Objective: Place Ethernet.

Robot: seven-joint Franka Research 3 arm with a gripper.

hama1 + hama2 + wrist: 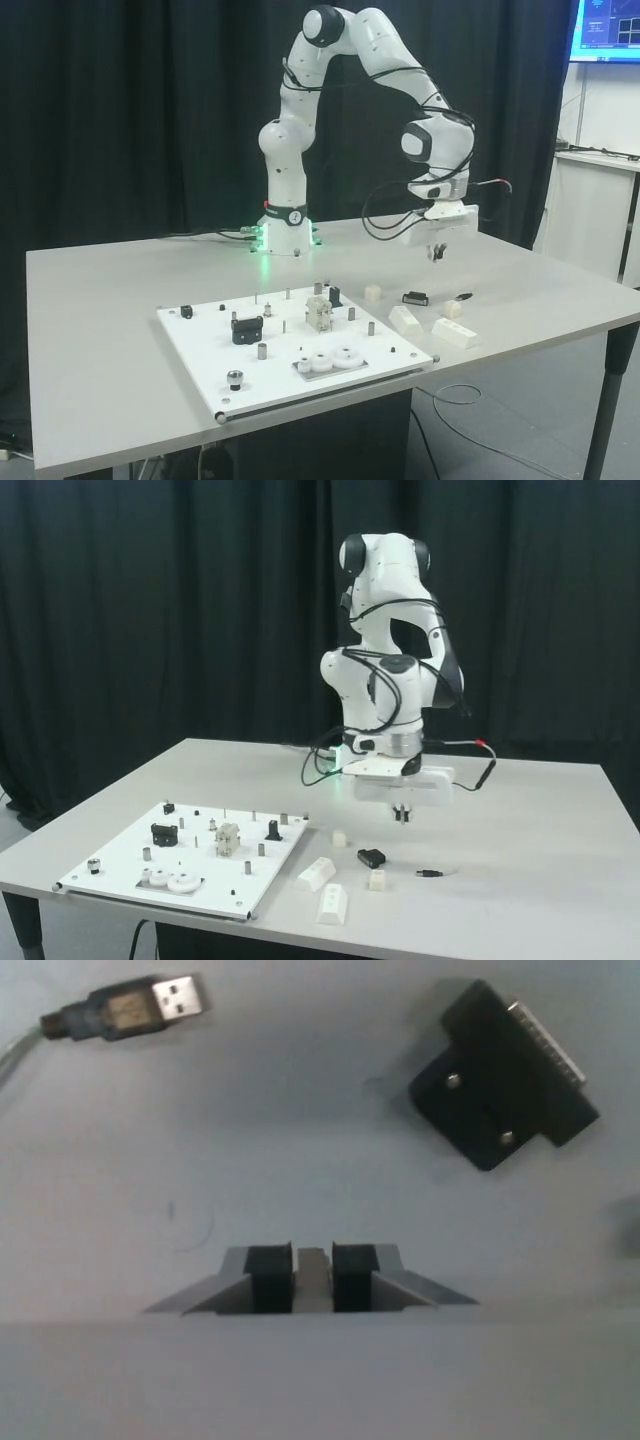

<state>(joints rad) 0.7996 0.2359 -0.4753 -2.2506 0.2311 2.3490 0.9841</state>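
The gripper [311,1278], its fingers [269,1278] drawn narrow about a small pale piece, presumably the Ethernet plug [313,1282], hangs above the worktop [90,300] over the USB plug [135,1007] and black D-sub connector [502,1075], well short of the white assembly board [200,345].

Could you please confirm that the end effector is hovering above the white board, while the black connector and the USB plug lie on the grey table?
Not quite: the end effector hovers over the grey table, off to the side of the white board, as both room views show. The black connector and the USB plug do lie on the table.
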